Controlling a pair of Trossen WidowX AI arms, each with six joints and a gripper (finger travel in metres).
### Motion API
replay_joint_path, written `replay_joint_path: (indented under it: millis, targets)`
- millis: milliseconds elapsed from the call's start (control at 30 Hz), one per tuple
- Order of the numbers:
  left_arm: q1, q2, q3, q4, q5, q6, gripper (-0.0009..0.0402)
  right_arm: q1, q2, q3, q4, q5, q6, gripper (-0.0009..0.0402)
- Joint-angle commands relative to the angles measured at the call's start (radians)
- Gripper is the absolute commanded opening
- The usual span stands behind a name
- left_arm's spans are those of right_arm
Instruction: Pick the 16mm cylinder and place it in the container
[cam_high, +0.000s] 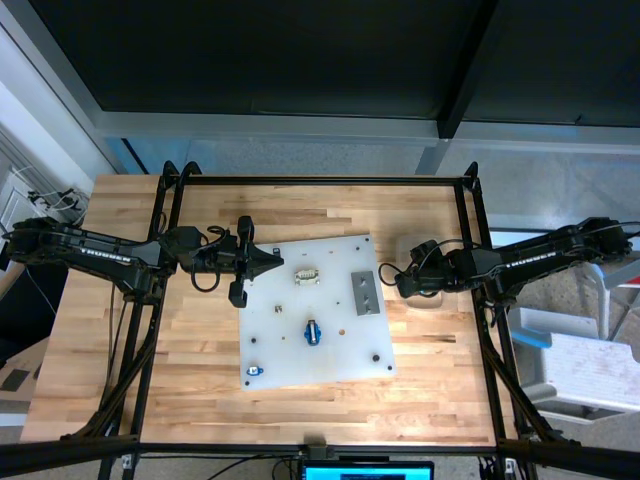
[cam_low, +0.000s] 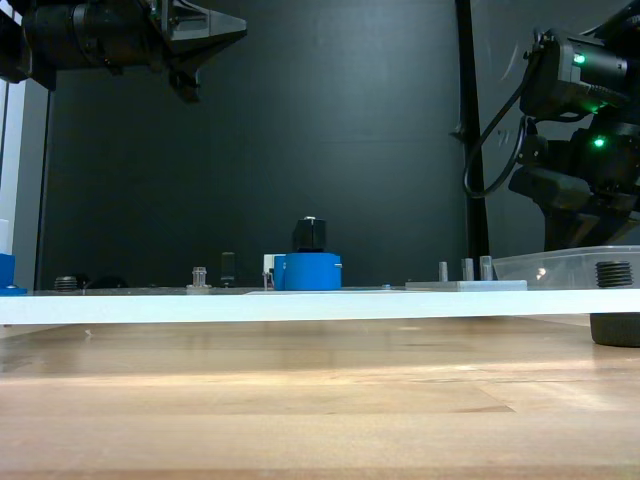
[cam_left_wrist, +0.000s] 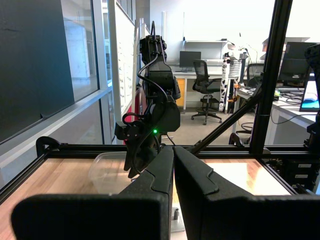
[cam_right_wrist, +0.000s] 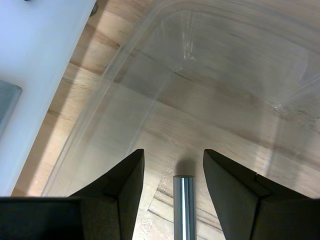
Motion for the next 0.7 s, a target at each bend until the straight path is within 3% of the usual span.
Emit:
replay_joint_path:
  millis: [33,300,567,700]
  targets:
    - [0.000,0.000,0.000,0.000,0.000,0.000,0.0000,0.001,0.000,0.015,-0.006,-0.011,0.001,0.0176]
    - [0.000,0.000,0.000,0.000,0.000,0.000,0.0000,0.002,0.000,0.100,-0.109,-0.114,-0.001,0.0176]
    - [0.000,0.000,0.000,0.000,0.000,0.000,0.0000,0.004,0.000,0.254,-0.316,-0.142,-0.005,0.0177]
    - [0.000,0.000,0.000,0.000,0.000,0.000,0.0000,0.005,0.000,0.348,-0.426,-0.187,-0.019,0.0177]
